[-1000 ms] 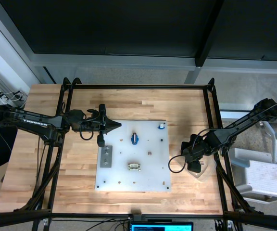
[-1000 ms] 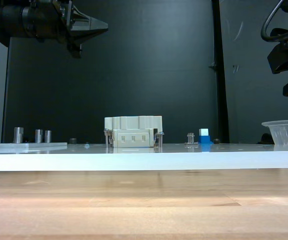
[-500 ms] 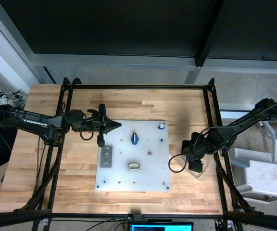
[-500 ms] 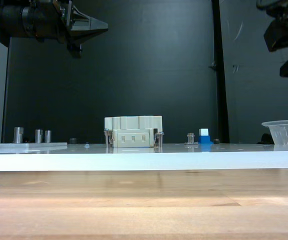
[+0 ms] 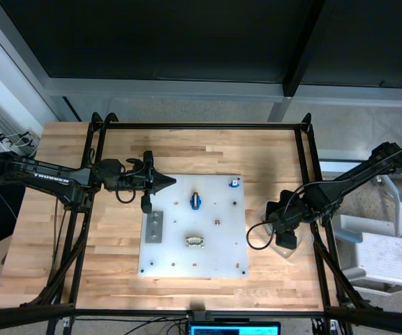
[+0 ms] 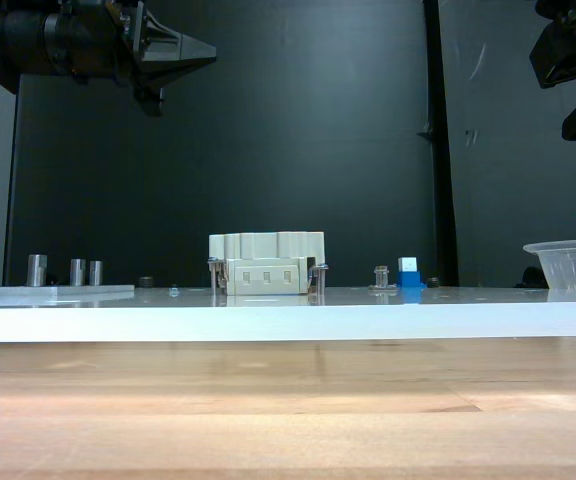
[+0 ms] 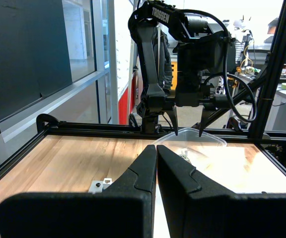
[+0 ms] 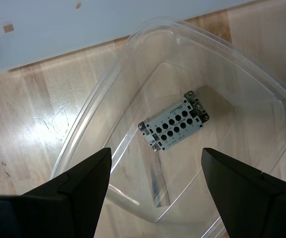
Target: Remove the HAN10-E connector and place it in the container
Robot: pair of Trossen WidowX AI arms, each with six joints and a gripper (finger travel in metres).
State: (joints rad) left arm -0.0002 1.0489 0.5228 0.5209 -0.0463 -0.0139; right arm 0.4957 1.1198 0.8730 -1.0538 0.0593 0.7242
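Right end effector (image 8: 155, 151) released, hovering over clear heart-shaped plastic container (image 8: 133, 59), 4 o'clock off white square board (image 5: 222, 244). Grey ten-hole HAN10-E connector (image 8: 172, 126) lies inside: probably light, rigid, grip long sides. Only right wrist view shows it; high and low don't. Left end effector (image 7: 156, 148) clenched, board's 10 o'clock.
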